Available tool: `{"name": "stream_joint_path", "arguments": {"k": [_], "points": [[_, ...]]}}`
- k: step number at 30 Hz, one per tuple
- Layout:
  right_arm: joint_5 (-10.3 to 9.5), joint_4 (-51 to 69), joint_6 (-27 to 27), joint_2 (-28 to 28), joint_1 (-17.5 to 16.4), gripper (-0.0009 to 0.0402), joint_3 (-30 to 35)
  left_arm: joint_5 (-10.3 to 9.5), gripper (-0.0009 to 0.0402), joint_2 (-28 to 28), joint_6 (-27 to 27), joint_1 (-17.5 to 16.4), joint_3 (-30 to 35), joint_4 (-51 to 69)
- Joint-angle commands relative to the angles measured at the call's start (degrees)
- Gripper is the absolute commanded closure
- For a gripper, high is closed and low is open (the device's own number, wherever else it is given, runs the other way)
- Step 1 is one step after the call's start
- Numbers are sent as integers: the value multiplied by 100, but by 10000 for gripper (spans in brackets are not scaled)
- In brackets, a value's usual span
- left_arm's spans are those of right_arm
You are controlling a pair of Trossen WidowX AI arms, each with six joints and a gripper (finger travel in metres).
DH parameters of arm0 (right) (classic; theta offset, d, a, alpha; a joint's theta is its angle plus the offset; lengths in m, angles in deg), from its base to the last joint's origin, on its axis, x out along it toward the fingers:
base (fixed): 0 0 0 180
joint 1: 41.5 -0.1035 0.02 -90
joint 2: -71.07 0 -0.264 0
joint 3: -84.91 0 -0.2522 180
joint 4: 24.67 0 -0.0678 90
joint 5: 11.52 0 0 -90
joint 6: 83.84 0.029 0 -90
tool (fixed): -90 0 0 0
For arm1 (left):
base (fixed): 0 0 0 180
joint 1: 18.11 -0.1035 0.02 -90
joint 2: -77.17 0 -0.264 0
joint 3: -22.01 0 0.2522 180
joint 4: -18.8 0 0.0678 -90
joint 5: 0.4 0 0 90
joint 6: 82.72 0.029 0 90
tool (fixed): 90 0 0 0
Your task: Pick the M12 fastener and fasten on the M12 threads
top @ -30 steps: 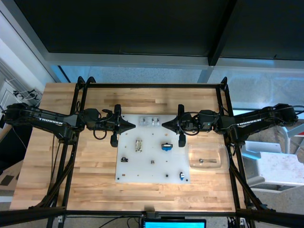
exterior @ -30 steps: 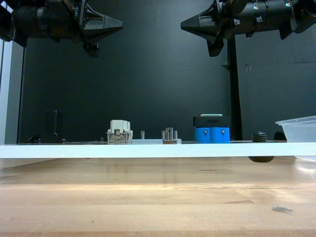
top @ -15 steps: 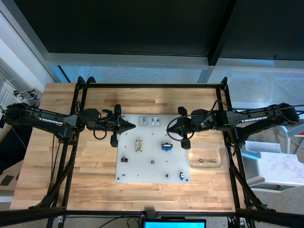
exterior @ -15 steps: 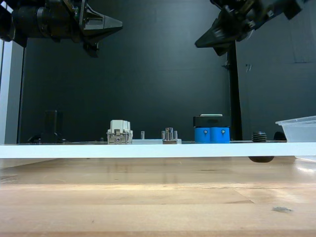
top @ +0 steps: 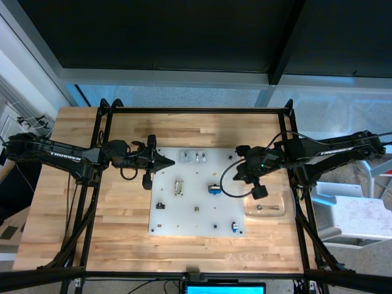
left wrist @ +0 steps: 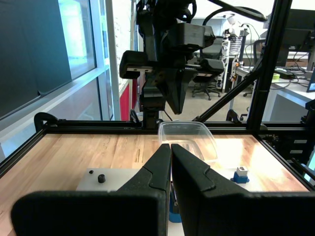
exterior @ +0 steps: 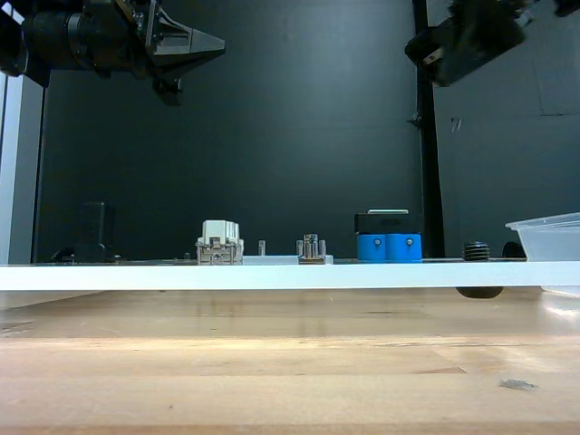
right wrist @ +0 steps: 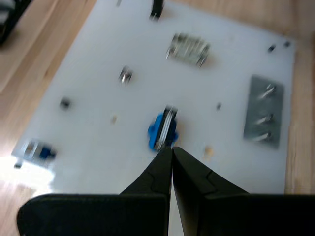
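A tiny dark nut (top: 260,207) lies inside the clear tray (top: 282,211), just right of the white board (top: 184,214). The short black ribbed stud (exterior: 477,250) stands bare near the board's near right edge and is also seen from above (top: 215,225) and as a dark blur in the right wrist view (right wrist: 64,103). My right gripper (top: 239,176) hangs high over the board's right side, tilted down, shut and holding nothing, with a blue fitting (right wrist: 162,130) below its tips. My left gripper (top: 169,163) hovers level over the board's far left edge, shut and holding nothing.
On the board stand a blue fitting (top: 213,188), a beige connector (top: 179,187), a silver post (top: 196,210), a grey plate with pins (top: 192,157) and a small blue piece (top: 234,227). A black frame (top: 196,111) rings the table.
My right arm has swung right and toward the near side, and its gripper has tipped from level to pointing down at the board. The left arm has not moved.
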Motion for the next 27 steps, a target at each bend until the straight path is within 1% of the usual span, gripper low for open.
{"name": "stream_joint_path", "arguments": {"k": [1,8,11,17,21,27], "points": [[7,625,-142,-44,-81,393,144,0,393,0,0,-2,0,-7],[15,1572,-466,-98,-321,393,260,0,393,0,0,0,0,-7],[20,1954,-610,-98,-503,393,260,0,393,0,0,0,0,-7],[24,2522,-713,-98,-929,393,258,0,393,0,0,0,0,-4],[11,2717,-719,-101,-1156,393,247,0,393,0,0,0,0,-7],[7,3047,-898,-210,-1519,393,247,0,393,0,0,-2,0,-7]]}}
